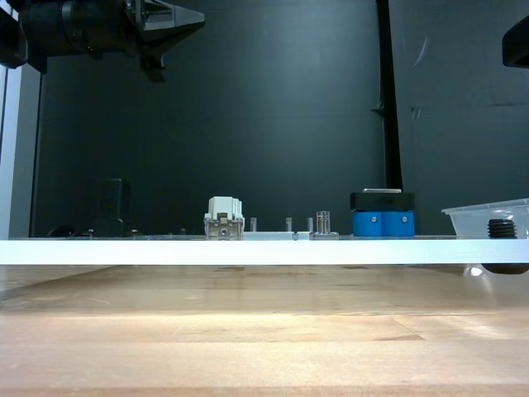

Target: Remove the RJ45 connector from the taskboard and place in the container

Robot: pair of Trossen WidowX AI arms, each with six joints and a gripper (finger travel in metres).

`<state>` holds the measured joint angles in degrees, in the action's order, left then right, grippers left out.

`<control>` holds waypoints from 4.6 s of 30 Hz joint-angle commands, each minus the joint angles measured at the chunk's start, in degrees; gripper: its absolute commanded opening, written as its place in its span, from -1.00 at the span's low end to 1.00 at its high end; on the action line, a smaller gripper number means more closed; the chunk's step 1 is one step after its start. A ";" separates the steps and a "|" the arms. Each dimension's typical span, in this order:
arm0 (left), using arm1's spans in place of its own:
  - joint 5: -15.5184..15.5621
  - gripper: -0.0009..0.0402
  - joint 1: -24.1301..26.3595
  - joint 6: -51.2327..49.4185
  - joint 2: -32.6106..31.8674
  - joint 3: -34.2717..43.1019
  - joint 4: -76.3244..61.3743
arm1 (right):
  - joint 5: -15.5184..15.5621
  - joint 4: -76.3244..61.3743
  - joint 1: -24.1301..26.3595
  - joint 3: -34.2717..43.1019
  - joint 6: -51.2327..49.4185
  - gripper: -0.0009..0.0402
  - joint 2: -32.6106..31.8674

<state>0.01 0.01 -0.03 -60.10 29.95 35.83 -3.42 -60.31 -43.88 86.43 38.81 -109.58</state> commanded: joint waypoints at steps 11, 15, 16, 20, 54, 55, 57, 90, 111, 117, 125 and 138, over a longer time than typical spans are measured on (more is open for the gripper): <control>-0.02 -0.96 -0.02 0.02 -0.02 0.00 0.00 | -0.04 -2.36 0.02 0.02 1.29 -0.96 8.24; -0.02 -0.96 0.00 0.02 -0.02 0.00 0.00 | -0.20 -4.22 0.13 0.02 1.49 -0.96 11.69; -0.02 -0.96 -0.02 0.02 0.00 0.00 0.00 | -0.22 -4.74 0.24 0.02 1.53 -0.96 12.55; -0.02 -0.96 -0.02 0.02 -0.02 0.00 0.00 | -0.22 -8.00 0.87 0.02 2.80 -0.96 15.69; -0.02 -0.96 -0.02 0.02 -0.02 0.00 0.02 | -3.17 -14.03 4.15 -0.07 2.75 -0.43 20.79; -0.02 -0.96 0.00 0.02 -0.02 0.00 0.00 | -3.23 -13.97 4.15 -0.17 2.78 -0.35 20.37; -0.02 -0.96 0.00 0.02 0.00 0.00 0.00 | -3.21 -13.81 4.15 -0.42 2.71 -0.19 19.39; -0.02 -0.96 0.00 0.02 -0.02 0.00 0.02 | -2.56 5.77 4.11 -13.60 2.25 0.00 10.43; -0.02 -0.96 0.00 0.02 -0.02 0.00 0.00 | -2.38 8.55 4.13 -15.04 1.20 -0.52 10.58; -0.02 -0.96 -0.02 0.02 -0.02 0.00 0.00 | -2.23 8.57 4.13 -15.04 1.20 -0.68 10.60; -0.02 -0.96 0.00 0.02 -0.02 0.00 0.00 | -1.90 8.52 4.15 -15.04 1.20 -0.93 10.60; -0.02 -0.96 0.00 0.02 -0.02 0.00 0.00 | -1.95 8.28 4.15 -15.04 1.25 -0.96 11.43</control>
<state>0.01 0.01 -0.01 -60.10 29.95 35.81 -5.34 -51.96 -39.70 71.35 39.97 -98.52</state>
